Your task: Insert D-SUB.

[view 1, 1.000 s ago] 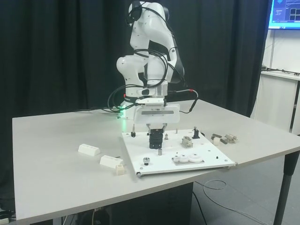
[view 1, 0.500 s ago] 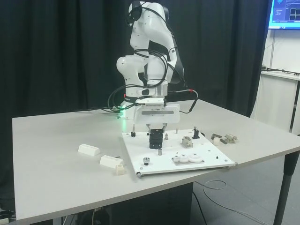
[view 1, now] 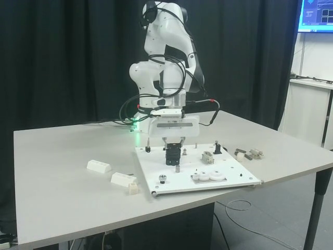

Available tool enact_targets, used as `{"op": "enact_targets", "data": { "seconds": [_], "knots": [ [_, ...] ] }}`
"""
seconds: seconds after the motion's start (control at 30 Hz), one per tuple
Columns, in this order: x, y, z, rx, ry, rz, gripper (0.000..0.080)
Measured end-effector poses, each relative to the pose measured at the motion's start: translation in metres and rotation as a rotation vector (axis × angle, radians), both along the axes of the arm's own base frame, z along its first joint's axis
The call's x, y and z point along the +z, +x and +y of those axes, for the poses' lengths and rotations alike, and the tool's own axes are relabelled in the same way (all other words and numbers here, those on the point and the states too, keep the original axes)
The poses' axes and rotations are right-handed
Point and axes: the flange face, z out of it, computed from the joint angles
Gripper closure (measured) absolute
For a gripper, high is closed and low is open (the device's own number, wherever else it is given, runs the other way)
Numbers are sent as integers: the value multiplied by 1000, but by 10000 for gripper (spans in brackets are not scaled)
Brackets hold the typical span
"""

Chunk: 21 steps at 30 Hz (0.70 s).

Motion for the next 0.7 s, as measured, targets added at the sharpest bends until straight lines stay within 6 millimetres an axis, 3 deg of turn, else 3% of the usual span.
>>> {"op": "enact_targets", "data": {
  "seconds": [0.37, 0.4, 0.57, 0.6, 0.7],
  "knots": [
    [0, -1, 0, 0, 5, 7, 419],
    [1, -1, 0, 0, 6, 6, 234],
    [5, 1, 1, 0, 8, -4, 234],
    [7, 1, 1, 0, 9, -7, 57],
    [11, 3, 1, 1, 11, -17, 57]
  ]
}}
